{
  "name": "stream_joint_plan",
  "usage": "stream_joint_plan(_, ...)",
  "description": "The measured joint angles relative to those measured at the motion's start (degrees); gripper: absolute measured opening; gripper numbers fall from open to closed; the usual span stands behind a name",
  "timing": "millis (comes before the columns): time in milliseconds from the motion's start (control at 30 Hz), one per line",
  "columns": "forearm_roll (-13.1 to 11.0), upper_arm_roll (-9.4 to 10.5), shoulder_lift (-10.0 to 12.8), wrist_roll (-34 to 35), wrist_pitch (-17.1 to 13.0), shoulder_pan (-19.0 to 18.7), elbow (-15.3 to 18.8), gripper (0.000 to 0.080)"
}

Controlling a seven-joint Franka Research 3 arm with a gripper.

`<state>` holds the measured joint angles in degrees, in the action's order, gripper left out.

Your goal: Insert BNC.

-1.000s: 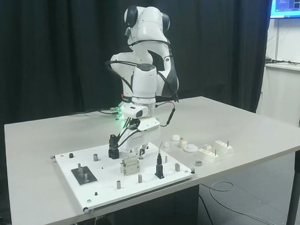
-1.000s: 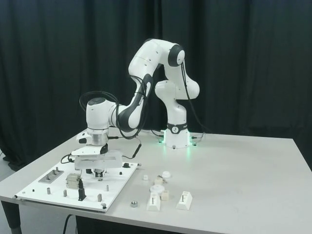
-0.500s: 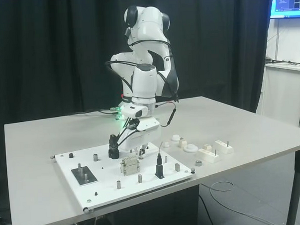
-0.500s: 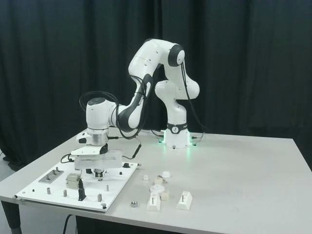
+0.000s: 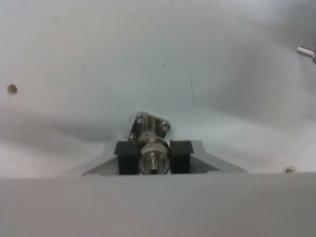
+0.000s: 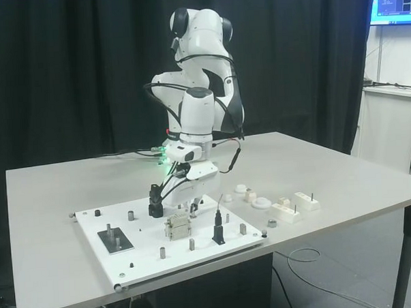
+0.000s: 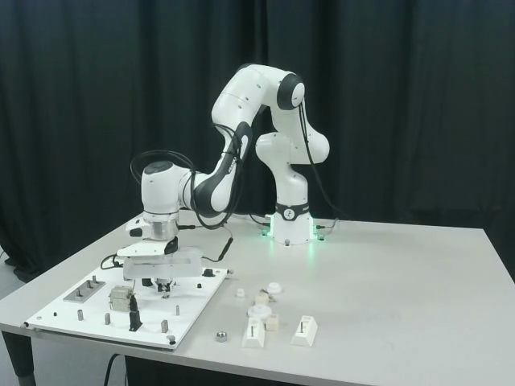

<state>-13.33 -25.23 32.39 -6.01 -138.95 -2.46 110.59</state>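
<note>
Over the white board [image 6: 168, 234], gripper [image 5: 154, 159] clamps BNC connector [image 5: 153, 157].

Pegs [image 6: 192, 244] & black post [image 6: 218, 229] nr jaws

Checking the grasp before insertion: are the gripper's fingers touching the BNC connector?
Touching. The wrist view shows both black fingers pressed against the BNC connector, no gap.

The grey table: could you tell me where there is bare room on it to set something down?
The grey table is bare beyond the small white parts, out to its far edge, and behind the arm's base. It is crowded on the white board, under the gripper.
</note>
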Motion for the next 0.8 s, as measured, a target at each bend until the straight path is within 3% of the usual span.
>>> stream_joint_plan(800, 0.00, 0.09, 0.12, -0.05, 1.33, 0.16, -0.34, 0.0129)
